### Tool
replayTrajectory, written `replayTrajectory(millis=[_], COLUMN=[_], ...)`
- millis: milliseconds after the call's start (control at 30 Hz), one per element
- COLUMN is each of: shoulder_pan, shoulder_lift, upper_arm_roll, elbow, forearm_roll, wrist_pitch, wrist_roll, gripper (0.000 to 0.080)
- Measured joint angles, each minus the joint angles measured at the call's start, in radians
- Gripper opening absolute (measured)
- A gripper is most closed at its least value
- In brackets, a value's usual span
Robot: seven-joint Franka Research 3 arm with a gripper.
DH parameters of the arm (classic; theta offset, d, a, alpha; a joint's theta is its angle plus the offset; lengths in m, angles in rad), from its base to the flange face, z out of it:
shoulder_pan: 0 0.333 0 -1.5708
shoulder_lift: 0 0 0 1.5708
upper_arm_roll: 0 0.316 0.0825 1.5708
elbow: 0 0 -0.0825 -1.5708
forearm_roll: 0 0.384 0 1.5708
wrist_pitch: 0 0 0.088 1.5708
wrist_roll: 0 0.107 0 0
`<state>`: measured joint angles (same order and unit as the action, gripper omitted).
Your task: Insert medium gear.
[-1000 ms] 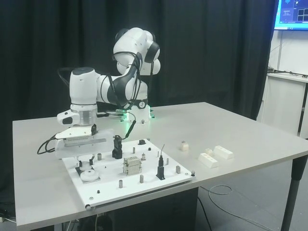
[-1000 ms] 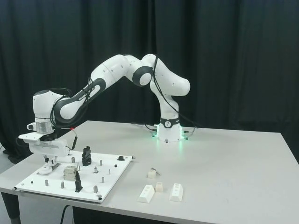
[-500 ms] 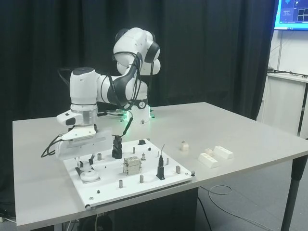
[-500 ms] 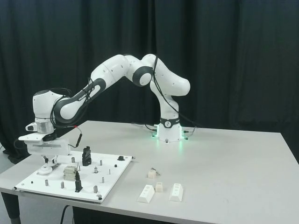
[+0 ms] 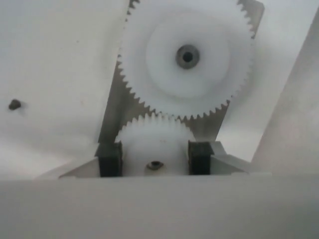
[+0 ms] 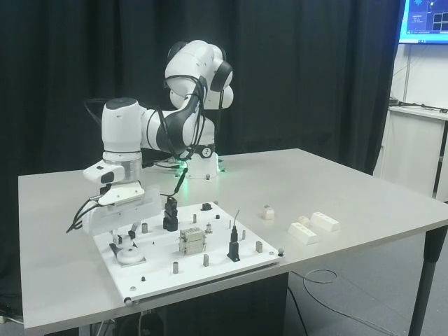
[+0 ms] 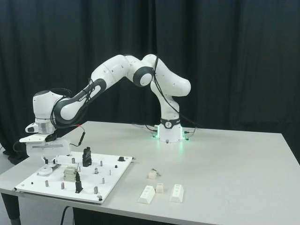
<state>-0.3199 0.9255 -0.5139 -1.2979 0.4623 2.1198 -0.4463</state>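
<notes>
1. Two white gears show in the wrist view: a large gear (image 5: pixel 187 57) already seated on its peg on the white assembly board (image 5: pixel 55 64), and a smaller one, the medium gear (image 5: pixel 155 142), lying between the black finger pads (image 5: pixel 110 159) with its teeth meshed into the large gear's rim.
2. The gripper (image 5: pixel 155 160) stands narrowly set, a pad against each flank of the medium gear; whether it presses or merely brackets the gear I cannot say for certain, though contact looks real on both sides.
3. A peg tip or bore shows at the medium gear's centre, so I judge the gear is on, or very nearly on, its shaft. How deep it sits cannot be read.
4. What seems left: confirm it is fully down, let go, and lift clear without dragging the gear up.
5. In the first room view the gripper (image 6: pixel 120 222) hangs low over the near-left part of the assembly board (image 6: pixel 231 269), just above the large gear (image 6: pixel 130 255); the medium gear is hidden there.
6. Nothing here is a container in the strict sense. The board carries pegs, a black connector (image 6: pixel 169 213) and a grey block (image 6: pixel 190 240); three small white blocks (image 6: pixel 313 225) lie on the grey table (image 6: pixel 350 189), well apart from the board.
</notes>
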Motion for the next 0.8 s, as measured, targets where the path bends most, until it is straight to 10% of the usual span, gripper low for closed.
replayTrajectory(millis=[800], shoulder_pan=[0.002], shoulder_lift=[0.0], upper_arm_roll=[-0.003], elbow=[0.0], forearm_roll=[0.001], wrist_pitch=[-0.001], wrist_roll=[0.152], gripper=[0.0281])
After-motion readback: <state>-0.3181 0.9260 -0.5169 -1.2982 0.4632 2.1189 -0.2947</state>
